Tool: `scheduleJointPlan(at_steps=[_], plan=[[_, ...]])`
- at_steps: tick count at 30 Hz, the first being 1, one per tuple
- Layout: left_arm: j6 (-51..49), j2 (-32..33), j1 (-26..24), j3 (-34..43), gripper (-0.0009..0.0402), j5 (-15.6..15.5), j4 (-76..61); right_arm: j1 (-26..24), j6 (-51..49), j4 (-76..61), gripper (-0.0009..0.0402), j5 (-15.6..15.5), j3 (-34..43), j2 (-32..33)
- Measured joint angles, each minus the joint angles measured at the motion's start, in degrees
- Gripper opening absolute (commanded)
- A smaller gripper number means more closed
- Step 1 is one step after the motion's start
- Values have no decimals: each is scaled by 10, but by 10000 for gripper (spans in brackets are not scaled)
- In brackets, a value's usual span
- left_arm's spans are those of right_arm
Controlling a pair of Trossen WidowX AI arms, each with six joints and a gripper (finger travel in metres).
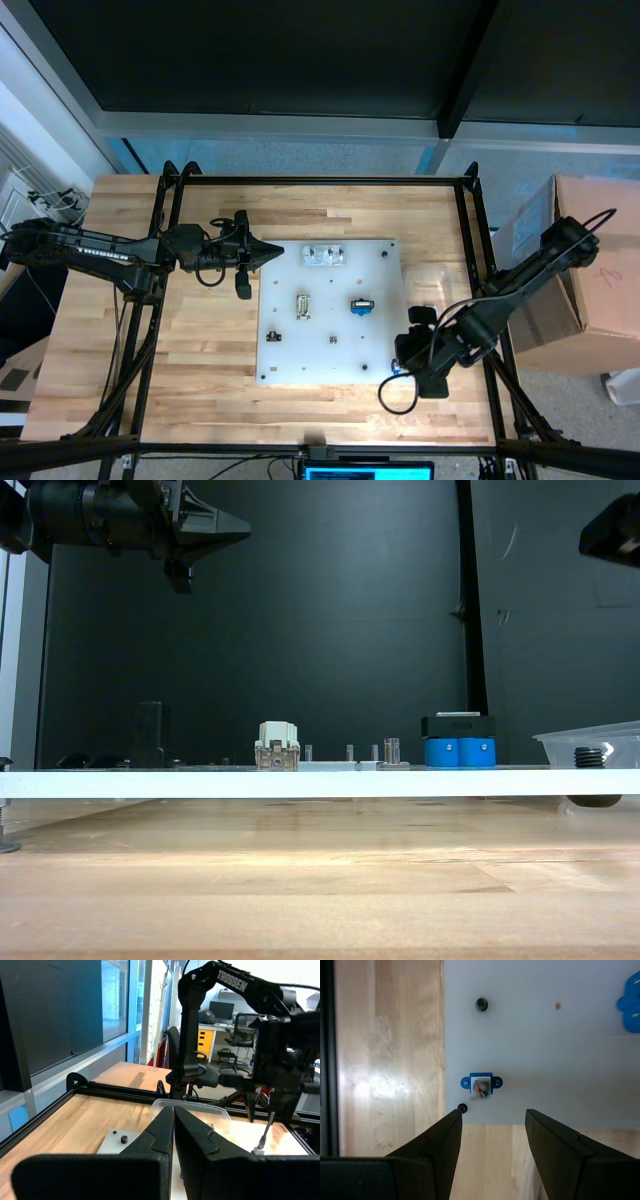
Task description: Pick the RJ45 connector and install on the taskboard
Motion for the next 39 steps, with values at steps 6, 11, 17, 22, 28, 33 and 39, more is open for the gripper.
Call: scheduleJointPlan(at_steps=[6, 11, 17, 22, 28, 33, 39], plan=[[0, 0, 0, 0, 0, 0, 0, 0, 6, -11, 183, 2, 0, -17], [0, 0, 0, 0, 0, 0, 0, -4, 1, -14, 174, 9, -1, -30], [0, 0, 0, 0, 0, 0, 0, -73, -74, -4, 137, 80, -14, -90], [0, 0, 0, 0, 0, 0, 0, -177, -195, 103, 84, 107, -48, -168], [0, 0, 0, 0, 0, 0, 0, -297, -309, 299, 1, 57, -144, -257], [0, 0, 0, 0, 0, 0, 0, -369, -357, 469, 1, -27, -216, -304], [0, 0, 0, 0, 0, 0, 0, -431, -357, 660, 0, -110, -300, -322]])
